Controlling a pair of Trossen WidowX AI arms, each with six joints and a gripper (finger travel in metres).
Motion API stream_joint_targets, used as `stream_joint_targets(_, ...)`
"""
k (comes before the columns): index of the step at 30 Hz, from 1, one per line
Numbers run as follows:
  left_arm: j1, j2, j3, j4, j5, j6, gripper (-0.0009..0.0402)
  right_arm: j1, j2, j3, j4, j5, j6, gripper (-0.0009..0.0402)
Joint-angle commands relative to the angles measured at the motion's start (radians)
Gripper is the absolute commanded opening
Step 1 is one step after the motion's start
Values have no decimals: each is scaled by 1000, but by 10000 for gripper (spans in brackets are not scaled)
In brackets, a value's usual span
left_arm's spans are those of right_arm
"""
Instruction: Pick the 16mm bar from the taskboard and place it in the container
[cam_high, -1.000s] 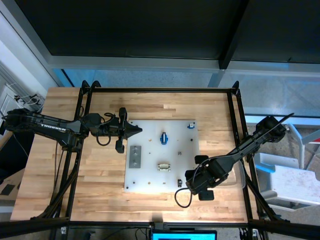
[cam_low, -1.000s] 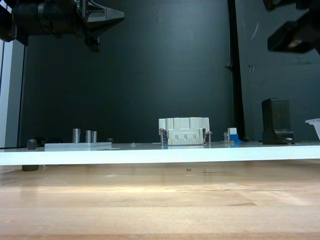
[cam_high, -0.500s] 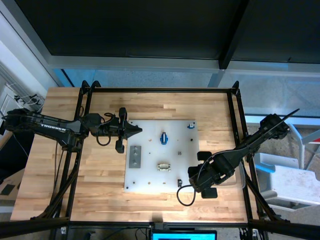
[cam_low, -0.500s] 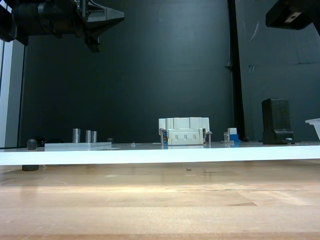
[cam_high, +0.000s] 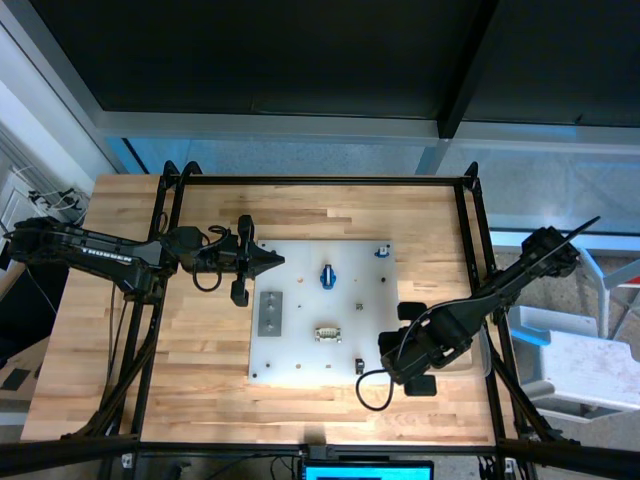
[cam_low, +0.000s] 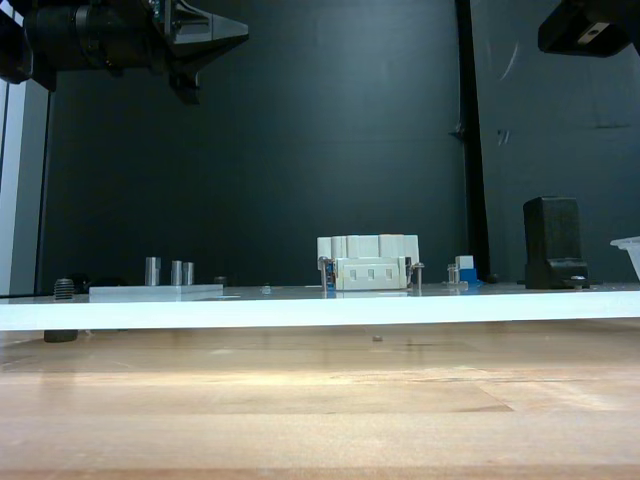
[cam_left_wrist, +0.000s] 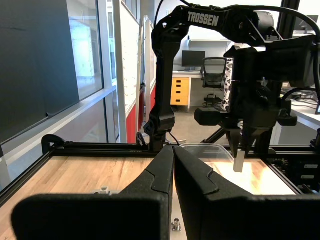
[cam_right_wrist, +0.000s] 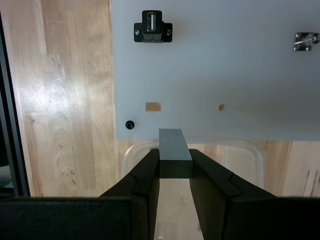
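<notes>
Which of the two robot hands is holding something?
The right hand, above the container, grips a grey bar; the left hand hovers shut and empty over the taskboard.

The word "TROSSEN" is printed in white on the black upper link of the right arm (cam_left_wrist: 202, 18).

The right gripper (cam_right_wrist: 175, 167) had matt black plastic fingers (cam_right_wrist: 145, 185), clamped on the 16mm bar (cam_right_wrist: 175, 150), which was dull grey metal with a smooth, satin face. Under the fingertips lay the container (cam_right_wrist: 129, 156), of clear, glossy plastic. Beyond the fingertips was the taskboard (cam_right_wrist: 225, 65), smooth white plastic with a faint sheen. To one side of the fingers the table (cam_right_wrist: 65, 100) was pale varnished wood, its grain showing and catching the light. The left gripper (cam_left_wrist: 173, 150), held high over the taskboard's edge, had the same matt black fingers, pressed tip to tip.
</notes>
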Motion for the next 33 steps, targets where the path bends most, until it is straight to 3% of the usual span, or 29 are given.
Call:
stream_joint_targets(1, 0, 0, 0, 0, 0, 0, 0, 6, -21, -27, 0, 0, 21, 13)
stream_joint_targets(33, 0, 0, 0, 0, 0, 0, 0, 134, -280, -359, 9, 0, 237, 13)
